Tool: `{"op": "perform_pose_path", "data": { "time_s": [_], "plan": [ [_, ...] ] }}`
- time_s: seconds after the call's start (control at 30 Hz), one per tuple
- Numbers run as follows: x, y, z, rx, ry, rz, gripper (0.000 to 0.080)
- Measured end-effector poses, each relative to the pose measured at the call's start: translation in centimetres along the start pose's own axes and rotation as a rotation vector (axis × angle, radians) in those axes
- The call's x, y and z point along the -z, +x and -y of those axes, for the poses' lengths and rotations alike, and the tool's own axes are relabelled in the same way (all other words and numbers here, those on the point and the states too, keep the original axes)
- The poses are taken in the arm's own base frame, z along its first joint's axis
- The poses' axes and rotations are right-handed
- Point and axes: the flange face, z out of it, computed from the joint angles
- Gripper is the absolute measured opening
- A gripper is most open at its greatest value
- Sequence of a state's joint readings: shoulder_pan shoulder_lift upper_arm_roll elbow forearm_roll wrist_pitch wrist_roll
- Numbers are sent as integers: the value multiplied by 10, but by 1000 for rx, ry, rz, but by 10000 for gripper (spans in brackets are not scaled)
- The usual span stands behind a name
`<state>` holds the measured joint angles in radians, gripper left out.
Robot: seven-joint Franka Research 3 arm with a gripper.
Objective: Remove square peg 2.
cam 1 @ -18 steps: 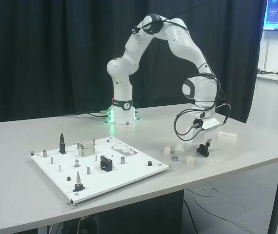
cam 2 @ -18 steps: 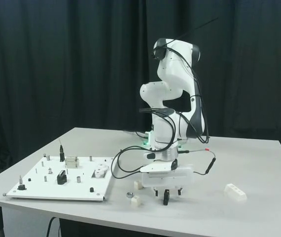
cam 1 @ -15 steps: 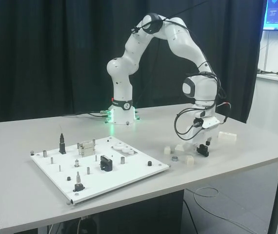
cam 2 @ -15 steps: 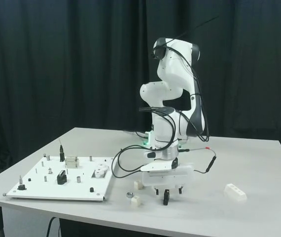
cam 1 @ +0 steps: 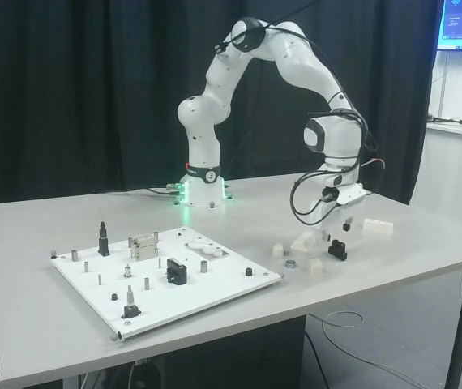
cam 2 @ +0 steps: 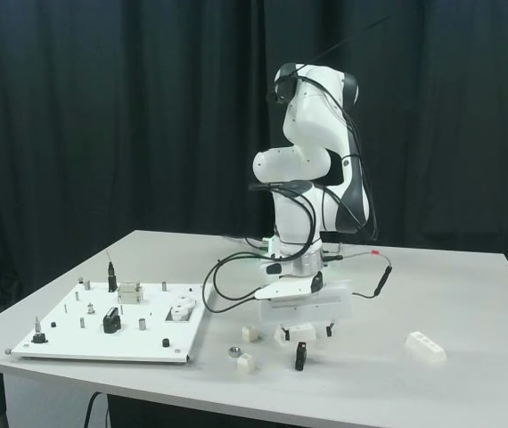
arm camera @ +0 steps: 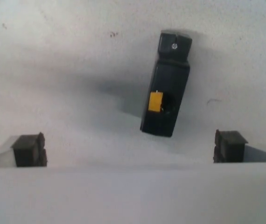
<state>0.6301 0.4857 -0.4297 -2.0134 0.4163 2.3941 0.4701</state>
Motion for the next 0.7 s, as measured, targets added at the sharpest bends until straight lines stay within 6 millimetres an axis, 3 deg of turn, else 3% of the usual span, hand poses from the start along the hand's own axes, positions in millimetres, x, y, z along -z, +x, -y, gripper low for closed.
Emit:
{"op": "perform_pose_path", "data": {
  "time_s": [0.7],
  "plan": [
    [6,1,0,7,-11,-10,800]
  ]
}}
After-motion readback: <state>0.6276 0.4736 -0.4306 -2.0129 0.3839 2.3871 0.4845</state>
